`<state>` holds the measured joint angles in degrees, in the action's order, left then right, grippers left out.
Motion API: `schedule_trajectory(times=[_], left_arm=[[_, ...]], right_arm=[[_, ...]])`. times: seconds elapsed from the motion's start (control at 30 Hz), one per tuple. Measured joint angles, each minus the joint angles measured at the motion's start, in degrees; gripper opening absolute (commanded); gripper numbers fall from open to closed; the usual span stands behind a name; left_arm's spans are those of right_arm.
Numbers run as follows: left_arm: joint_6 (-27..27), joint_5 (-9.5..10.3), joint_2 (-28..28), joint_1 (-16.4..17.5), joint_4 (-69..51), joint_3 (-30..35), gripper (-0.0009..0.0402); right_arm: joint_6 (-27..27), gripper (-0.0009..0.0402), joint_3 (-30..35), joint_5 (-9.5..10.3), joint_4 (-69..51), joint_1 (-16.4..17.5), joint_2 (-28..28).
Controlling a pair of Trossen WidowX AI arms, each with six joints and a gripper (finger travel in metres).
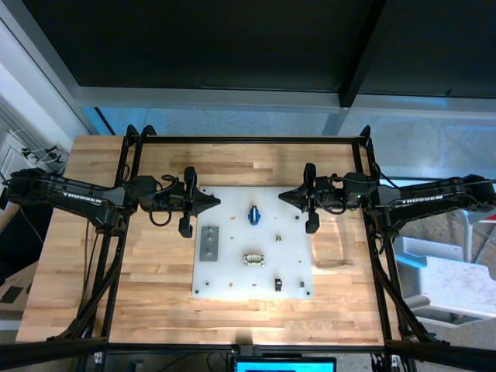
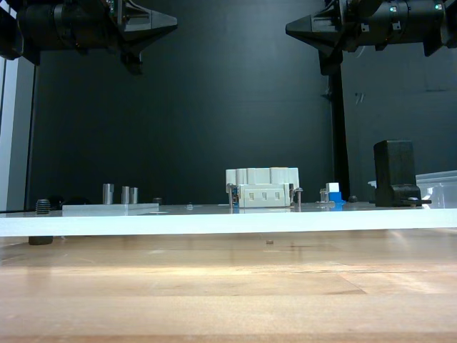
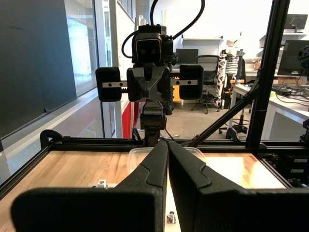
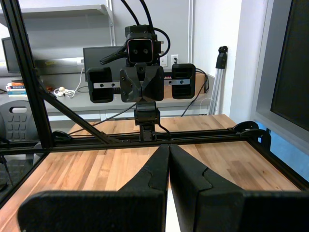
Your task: Pick the 16mm bar from the taskboard and place it in the container
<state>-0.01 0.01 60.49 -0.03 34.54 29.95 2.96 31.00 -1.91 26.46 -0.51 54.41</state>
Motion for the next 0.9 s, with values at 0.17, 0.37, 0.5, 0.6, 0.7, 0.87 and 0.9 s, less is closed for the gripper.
schedule_trajectory(times=[0.17, 0.37, 0.5, 0.6, 0.7, 0.87, 0.9], left_arm=[[0.0, 0.02, 0.0, 0.0, 0.0, 0.0, 0.0], [0.0, 0.02, 0.0, 0.0, 0.0, 0.0, 0.0], [0.0, 0.0, 0.0, 0.0, 0.0, 0.0, 0.0], [0.0, 0.0, 0.0, 0.0, 0.0, 0.0, 0.0], [0.0, 0.02, 0.0, 0.0, 0.0, 0.0, 0.0], [0.0, 0.02, 0.0, 0.0, 0.0, 0.0, 0.0], [0.0, 0.0, 0.0, 0.0, 0.0, 0.0, 0.0]], right_arm=[[0.1, 0.0, 0.0, 0.0, 0.0, 0.0, 0.0], [0.1, 0.0, 0.0, 1.01, 0.0, 0.0, 0.0], [0.3, 0.0, 0.0, 1.6, 0.0, 0.0, 0.0], [1.2, 0.0, 0.0, 1.55, -0.4, 0.0, 0.0], [2.2, 0.0, 0.2, 1.55, -3.0, 0.0, 0.0], [2.6, 0.0, 3.9, 1.53, -14.6, 0.0, 0.1], [2.7, 0.0, 4.7, 1.53, -16.6, 0.0, 0.1]])
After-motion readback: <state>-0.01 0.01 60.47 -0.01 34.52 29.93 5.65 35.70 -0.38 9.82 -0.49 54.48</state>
